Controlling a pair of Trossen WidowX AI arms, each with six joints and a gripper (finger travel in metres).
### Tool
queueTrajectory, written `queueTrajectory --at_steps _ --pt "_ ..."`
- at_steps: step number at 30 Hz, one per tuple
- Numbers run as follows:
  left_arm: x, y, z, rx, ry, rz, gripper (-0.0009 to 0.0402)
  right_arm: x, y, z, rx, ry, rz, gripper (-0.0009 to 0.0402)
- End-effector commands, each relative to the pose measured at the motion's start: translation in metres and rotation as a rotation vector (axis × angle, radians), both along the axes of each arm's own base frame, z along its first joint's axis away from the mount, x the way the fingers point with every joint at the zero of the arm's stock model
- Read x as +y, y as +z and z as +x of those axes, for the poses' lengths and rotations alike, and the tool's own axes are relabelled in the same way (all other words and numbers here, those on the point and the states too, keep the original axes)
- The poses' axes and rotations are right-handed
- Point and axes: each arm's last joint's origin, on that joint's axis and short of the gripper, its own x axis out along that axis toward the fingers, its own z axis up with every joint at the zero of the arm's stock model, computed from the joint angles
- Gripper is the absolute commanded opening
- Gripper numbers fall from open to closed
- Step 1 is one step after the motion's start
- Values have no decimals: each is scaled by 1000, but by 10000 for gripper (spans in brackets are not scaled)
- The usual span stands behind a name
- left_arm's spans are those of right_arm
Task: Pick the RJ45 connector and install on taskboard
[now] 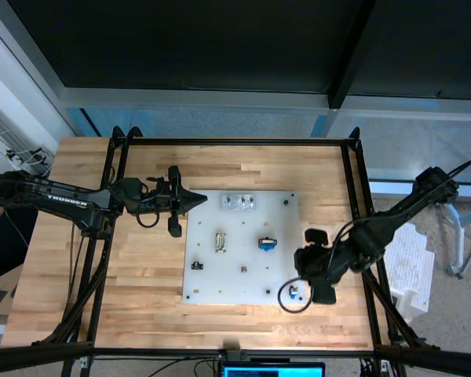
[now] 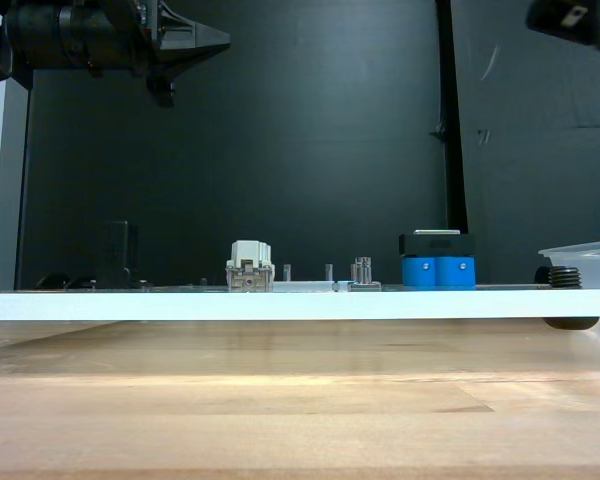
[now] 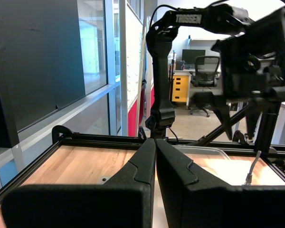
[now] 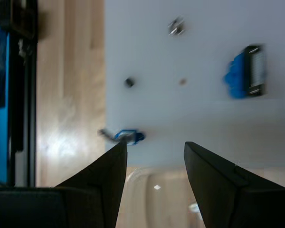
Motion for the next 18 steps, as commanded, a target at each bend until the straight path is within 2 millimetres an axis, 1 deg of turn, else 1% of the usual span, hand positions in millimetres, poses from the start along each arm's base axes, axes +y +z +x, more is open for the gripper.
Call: queueTrajectory --at_steps 1,6,9,12,16,18 --pt "0 0 0 0 0 0 0 -15 8 0 -37 -14 -16 149" --pt "0 0 0 0 0 0 0 -40 18 4 -86 -41 -35 123" --pt "0 0 0 0 0 0 0 -55 22 8 -123 -51 -54 98" --pt "0 0 0 0 0 0 0 -69 26 14 -166 -51 -79 60" --pt "0 0 0 -1 0 0 0 -87 31 21 -227 -50 -115 -5" --pt "0 0 0 -1 0 0 0 -96 34 25 -261 -63 -132 5"
